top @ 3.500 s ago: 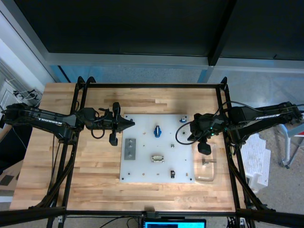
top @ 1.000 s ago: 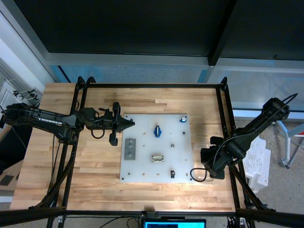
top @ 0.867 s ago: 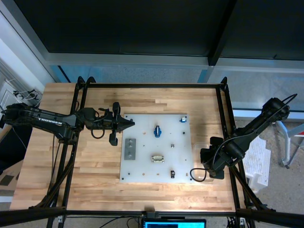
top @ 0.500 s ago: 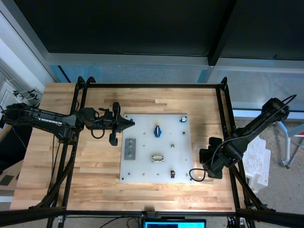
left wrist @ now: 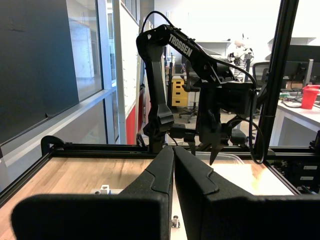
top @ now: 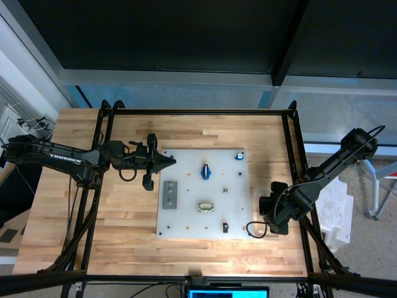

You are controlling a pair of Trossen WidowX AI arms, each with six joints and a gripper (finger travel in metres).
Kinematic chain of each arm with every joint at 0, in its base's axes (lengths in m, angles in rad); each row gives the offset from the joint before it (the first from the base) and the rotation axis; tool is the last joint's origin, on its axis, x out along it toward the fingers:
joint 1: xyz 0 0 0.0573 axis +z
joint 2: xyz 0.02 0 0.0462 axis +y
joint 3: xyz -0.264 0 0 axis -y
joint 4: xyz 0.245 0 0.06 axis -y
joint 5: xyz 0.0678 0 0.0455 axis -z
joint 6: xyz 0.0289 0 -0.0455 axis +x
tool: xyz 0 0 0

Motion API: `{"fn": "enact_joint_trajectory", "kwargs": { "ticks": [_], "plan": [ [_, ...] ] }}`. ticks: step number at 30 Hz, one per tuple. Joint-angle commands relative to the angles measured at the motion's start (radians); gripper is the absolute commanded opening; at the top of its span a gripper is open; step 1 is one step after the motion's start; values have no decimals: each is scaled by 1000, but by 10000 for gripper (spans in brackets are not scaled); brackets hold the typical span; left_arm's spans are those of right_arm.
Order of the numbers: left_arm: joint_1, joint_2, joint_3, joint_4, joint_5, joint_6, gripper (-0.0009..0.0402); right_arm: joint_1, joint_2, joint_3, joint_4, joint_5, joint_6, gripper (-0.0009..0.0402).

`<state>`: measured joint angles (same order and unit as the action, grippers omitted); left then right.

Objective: Pick the 16mm bar and install on taskboard

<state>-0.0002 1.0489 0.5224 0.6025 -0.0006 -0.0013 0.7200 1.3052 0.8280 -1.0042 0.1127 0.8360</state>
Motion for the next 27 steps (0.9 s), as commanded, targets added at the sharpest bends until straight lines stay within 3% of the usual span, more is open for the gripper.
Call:
{"fn": "enact_joint_trajectory", "kwargs": {
  "ticks": [1, 27],
  "plan": [
    [0, 0, 0, 0, 0, 0, 0, 2, 1, -15, 18, 0, 2, 196],
    [0, 0, 0, 0, 0, 0, 0, 14, 26, -92, 131, -2, -18, 191]
  ]
}}
